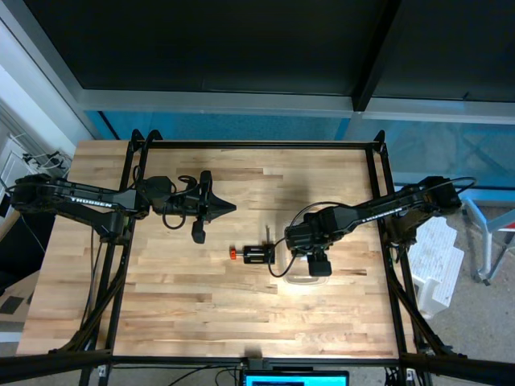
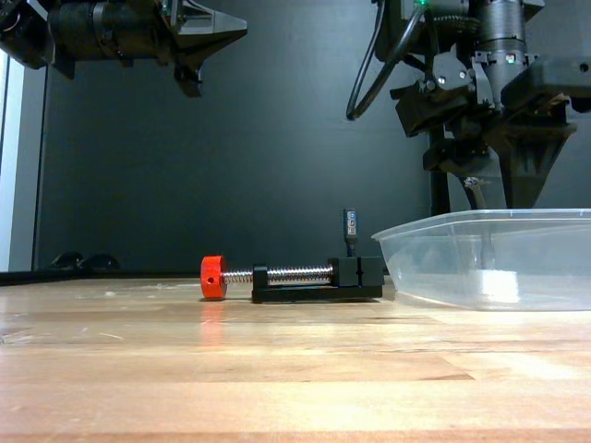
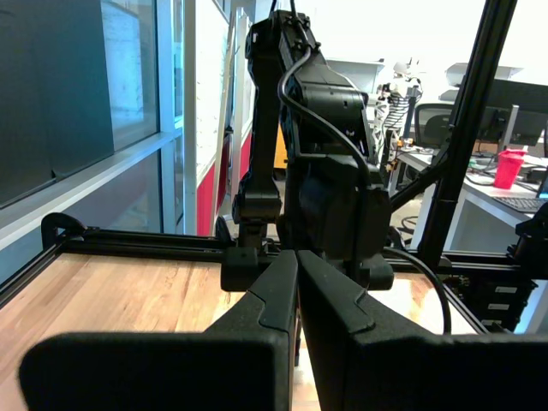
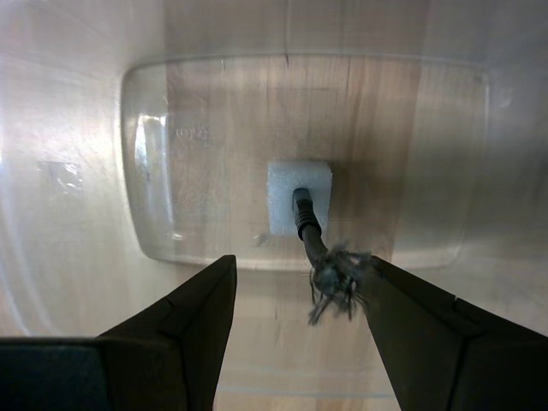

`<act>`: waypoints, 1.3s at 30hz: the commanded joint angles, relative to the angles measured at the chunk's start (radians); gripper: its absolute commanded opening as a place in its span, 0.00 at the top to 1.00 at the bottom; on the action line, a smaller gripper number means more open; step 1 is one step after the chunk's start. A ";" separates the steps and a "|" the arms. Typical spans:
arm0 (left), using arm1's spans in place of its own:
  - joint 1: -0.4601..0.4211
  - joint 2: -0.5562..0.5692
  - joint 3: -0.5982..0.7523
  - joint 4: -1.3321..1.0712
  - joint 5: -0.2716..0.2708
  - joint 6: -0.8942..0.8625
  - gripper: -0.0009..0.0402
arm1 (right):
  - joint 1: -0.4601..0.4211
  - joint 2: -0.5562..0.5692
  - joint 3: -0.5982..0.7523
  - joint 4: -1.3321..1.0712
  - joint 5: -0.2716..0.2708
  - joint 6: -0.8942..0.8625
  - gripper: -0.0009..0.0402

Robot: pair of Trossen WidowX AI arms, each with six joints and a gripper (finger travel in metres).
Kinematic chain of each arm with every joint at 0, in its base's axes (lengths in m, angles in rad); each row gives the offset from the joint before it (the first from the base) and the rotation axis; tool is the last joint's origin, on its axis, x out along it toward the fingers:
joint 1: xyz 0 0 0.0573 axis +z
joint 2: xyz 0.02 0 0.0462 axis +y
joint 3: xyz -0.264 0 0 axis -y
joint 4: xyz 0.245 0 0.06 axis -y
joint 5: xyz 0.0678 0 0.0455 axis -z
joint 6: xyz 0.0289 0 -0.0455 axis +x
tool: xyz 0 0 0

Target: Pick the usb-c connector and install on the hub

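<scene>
the wooden table point(image 1: 201, 297) carries a small black vise point(image 1: 256, 255) (red knob) beside a clear tub point(image 2: 462, 254).

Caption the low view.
Left gripper, shut, hangs high at left; right gripper, fingers open, hovers over the clear tub where the usb-c connector stands in foam.

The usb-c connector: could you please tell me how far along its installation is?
Done: nothing; the usb-c connector stands in foam inside the tub. In hand: the right gripper hangs open above it; the left gripper is shut, high at left. Left: grasping, plugging into the clamped hub.

Wood tbl point(image 1: 201, 322), dark wall point(image 2: 277, 138), bright windows point(image 3: 128, 77)
</scene>
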 commanded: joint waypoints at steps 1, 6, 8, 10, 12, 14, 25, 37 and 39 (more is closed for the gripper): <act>0.000 0.000 0.000 0.000 0.000 0.000 0.98 | 0.002 0.012 0.000 -0.002 0.000 0.001 0.49; 0.000 0.000 0.000 0.000 0.000 0.000 0.98 | 0.004 0.040 0.000 0.006 0.000 0.000 0.49; 0.000 0.000 0.000 0.000 0.000 0.000 0.98 | 0.005 0.047 -0.001 0.010 0.001 0.000 0.49; 0.000 0.000 0.000 0.000 0.000 0.000 0.98 | 0.005 0.057 -0.001 0.022 0.001 0.001 0.49; 0.000 0.000 0.000 0.000 0.000 0.000 0.98 | 0.005 0.057 -0.001 0.028 0.002 0.001 0.49; 0.000 0.000 0.000 0.000 0.000 0.000 0.98 | 0.005 0.057 -0.001 0.031 0.003 0.001 0.50; 0.000 0.000 0.000 0.000 0.000 0.000 0.98 | 0.005 0.063 -0.007 0.037 0.030 0.000 0.54; 0.000 0.000 0.000 0.000 0.000 0.000 0.98 | 0.004 0.063 -0.016 0.055 0.031 0.000 0.54; 0.000 0.000 0.000 0.000 0.000 0.000 0.98 | 0.004 0.063 -0.016 0.055 0.036 0.001 0.54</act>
